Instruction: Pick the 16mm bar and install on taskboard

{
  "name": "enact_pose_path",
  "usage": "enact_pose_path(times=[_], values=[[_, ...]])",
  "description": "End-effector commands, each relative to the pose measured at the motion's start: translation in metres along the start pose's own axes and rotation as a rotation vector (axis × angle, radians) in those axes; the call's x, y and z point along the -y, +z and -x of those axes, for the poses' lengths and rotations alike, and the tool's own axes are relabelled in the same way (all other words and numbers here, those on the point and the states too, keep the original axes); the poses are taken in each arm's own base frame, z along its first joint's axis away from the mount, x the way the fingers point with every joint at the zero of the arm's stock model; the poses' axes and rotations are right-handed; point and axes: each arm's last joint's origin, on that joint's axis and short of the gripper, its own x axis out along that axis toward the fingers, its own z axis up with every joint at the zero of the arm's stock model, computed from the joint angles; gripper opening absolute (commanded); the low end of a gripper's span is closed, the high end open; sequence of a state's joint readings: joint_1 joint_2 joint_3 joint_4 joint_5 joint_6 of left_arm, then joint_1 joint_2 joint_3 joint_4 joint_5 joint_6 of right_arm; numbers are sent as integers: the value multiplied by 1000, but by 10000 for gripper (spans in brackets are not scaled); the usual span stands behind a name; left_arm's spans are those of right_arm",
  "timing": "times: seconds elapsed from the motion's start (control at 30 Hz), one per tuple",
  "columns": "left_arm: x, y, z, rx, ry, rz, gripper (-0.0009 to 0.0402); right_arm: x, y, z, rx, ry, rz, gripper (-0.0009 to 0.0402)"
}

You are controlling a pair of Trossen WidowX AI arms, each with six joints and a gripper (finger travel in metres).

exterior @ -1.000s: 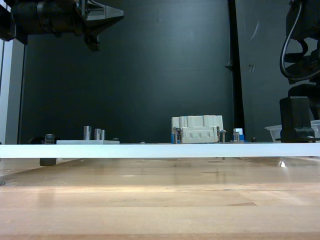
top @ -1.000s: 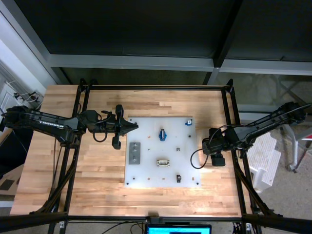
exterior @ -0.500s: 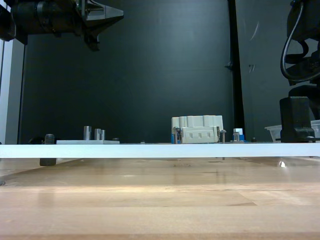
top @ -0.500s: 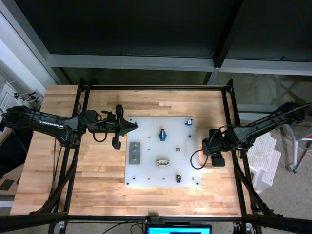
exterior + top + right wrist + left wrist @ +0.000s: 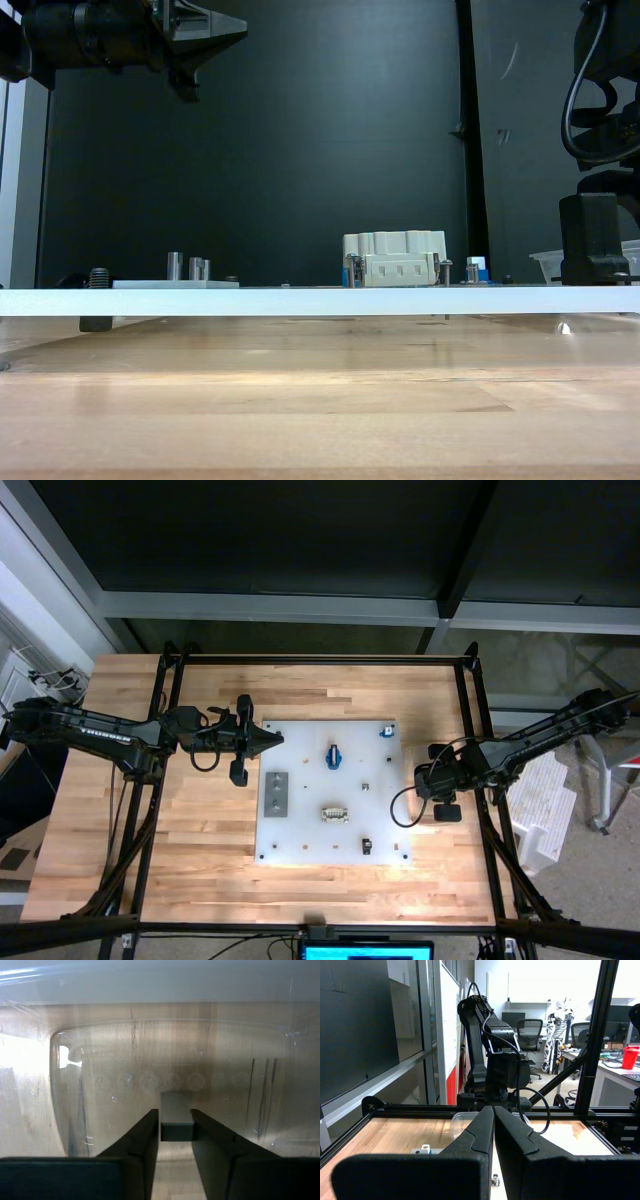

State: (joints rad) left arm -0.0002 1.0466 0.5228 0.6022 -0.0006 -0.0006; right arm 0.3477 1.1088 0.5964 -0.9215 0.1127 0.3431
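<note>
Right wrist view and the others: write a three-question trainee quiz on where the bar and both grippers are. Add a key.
1. Fill in: the left gripper, high above the board's left edge, has its fingers ____.
2. What holds the bar? A) the left gripper B) the right gripper, down at the clear tray right of the board C) nothing
3. True or false: the bar sits in its seat on the board.
Key: 1 shut; 2 B; 3 false.

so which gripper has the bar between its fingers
The right gripper, down in the clear tray, grips the grey 16mm bar; the left gripper is shut on nothing.
</note>
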Motion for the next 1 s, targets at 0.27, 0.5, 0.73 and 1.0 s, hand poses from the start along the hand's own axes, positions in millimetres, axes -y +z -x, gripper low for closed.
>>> enact_pose_path(times=[0.27,0.5,0.73,1.0], values=[[0,0,0,0,0,0,0,0,0,0,1,1,2,1],[0,0,0,0,0,0,0,-1,0,0,0,1,4,9],[0,0,0,0,0,0,0,-1,3,8,4,2,5,1],[0,0,0,0,0,0,0,-3,10,20,24,11,5,0]])
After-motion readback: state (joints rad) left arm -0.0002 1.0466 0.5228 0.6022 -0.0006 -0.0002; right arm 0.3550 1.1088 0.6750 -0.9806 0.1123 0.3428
